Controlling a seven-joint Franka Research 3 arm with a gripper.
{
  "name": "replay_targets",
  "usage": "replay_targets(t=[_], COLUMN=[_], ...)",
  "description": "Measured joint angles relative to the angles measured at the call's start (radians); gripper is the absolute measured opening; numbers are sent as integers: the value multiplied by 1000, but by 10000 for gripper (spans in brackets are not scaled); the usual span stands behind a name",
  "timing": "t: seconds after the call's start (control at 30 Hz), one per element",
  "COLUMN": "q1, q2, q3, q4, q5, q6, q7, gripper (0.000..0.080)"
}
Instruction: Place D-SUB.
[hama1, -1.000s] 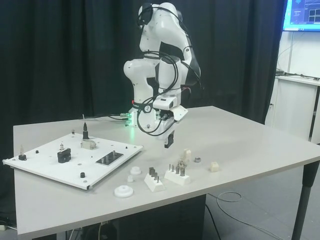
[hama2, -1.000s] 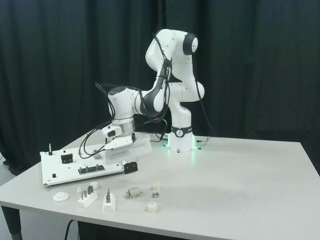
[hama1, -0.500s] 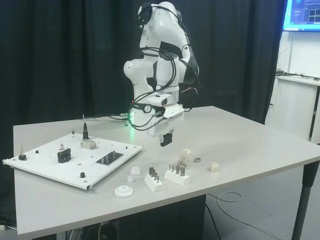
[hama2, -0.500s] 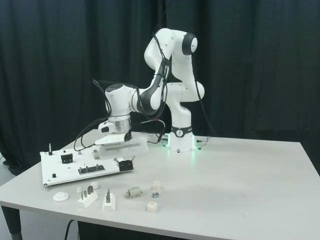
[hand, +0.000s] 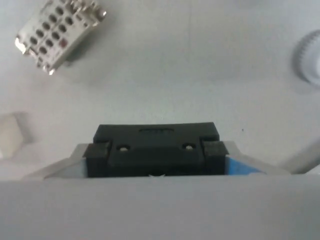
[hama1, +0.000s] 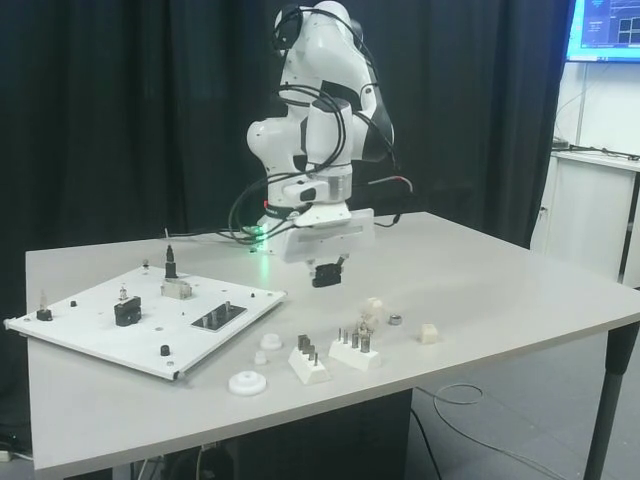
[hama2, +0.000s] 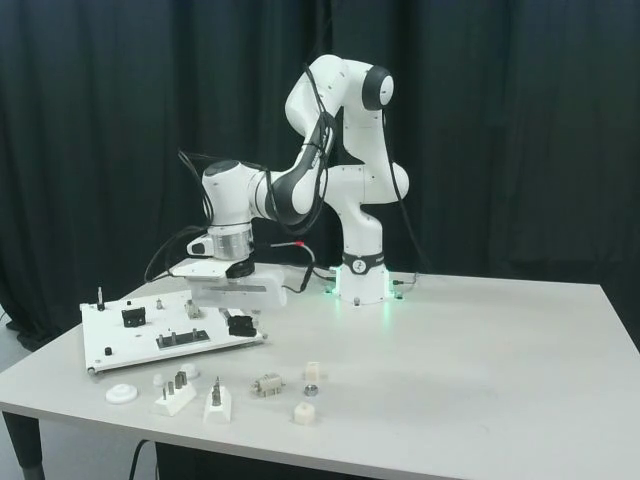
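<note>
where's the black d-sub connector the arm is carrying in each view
Wrist view: the black rectangular D-SUB connector sits centre frame, between the claw's fingers, above the grey table.
First room view: it hangs under the claw, centre frame, right of the white flat assembly board.
Second room view: it hangs at that board's right corner.
Shared landmark: the white multi-pin connector block.

Bare table (hama1: 480, 280) lies open beside the hand (hama1: 325, 274); white board (hama1: 150, 315) crowds the other side.
</note>
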Motion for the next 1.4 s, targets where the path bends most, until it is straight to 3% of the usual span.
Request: replay_targets(t=[0.37, 0.73, 1.4], q1=[1, 2, -18], q2=[30, 78, 146], q3=[4, 15, 15], q4=[29, 37, 37], q5=[8, 21, 156], q6=[8, 62, 121], q7=[274, 482, 737], gripper=[385, 385, 385])
